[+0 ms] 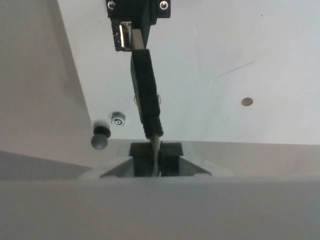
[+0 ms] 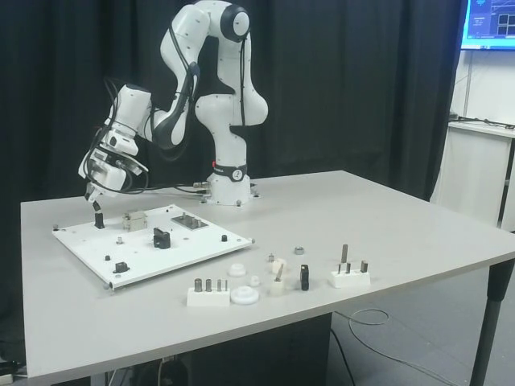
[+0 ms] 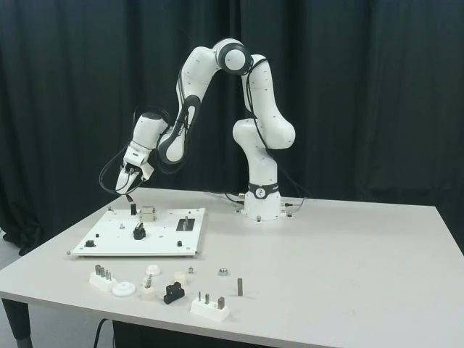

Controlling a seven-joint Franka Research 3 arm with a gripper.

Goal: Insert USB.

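a: pincer [image 2: 94,195], item one: tilted over the far corner of the white board [image 2: 185,245]. how wide its fingers stand cannot be told; the wrist view has them hidden behind a pale blurred band.

b: item two, the task's thing?

a: usb plug [image 1: 146,92], black, long-bodied, directly below the pincer. its upper end disappears toward the fingers, its metal tip points down at the black socket block [image 1: 137,20] on the board. whether it is truly gripped, i cannot say.

b: handling advice for the step in hand?

a: by my judgement, square the metal tip with the socket opening first, then press straight along the plug's own axis. a slanted entry would likely jam or scrape the shell. go slow and ease off at any resistance.

b: nearby items?

a: a small nut [image 1: 118,119] and a black knob [image 1: 100,138], both beside the plug, clear of it.

b: brands, labels, writing?

a: none legible anywhere.
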